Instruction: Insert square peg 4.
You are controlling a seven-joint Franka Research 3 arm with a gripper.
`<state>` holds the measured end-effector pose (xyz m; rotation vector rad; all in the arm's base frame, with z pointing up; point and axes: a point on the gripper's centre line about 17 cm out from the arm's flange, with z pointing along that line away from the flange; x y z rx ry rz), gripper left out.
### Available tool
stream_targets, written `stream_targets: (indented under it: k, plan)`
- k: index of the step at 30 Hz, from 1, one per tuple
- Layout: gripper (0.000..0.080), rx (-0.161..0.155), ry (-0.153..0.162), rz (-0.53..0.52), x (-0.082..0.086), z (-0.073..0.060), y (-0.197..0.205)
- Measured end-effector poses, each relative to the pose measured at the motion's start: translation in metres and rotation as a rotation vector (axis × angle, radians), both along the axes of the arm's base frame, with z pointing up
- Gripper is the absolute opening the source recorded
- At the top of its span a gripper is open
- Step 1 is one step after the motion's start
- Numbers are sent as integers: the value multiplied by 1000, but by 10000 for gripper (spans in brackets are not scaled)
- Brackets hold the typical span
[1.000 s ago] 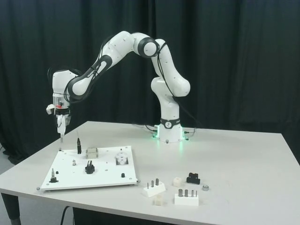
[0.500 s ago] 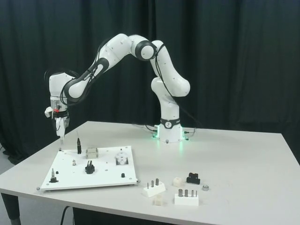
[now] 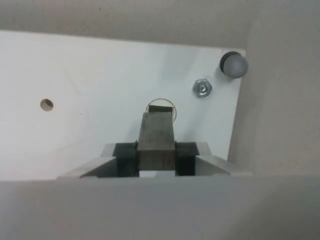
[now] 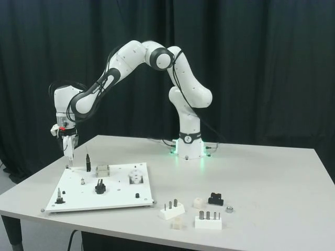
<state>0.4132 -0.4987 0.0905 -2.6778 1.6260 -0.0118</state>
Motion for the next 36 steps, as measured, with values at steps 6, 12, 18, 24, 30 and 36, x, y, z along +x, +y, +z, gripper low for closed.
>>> stream_targets:
  k: [6, 12, 18, 24, 30, 36]
  plan:
    - [153, 5, 10, -11, 2, -7, 4]
    - [153, 8, 18, -11, 3, -12, 6]
    - [153, 9, 21, -37, 4, -13, 8]
    - [153, 8, 24, -51, 2, -14, 7]
    - [153, 8, 31, -56, -1, -16, 6]
    - [153, 9, 37, -56, -3, -20, 5]
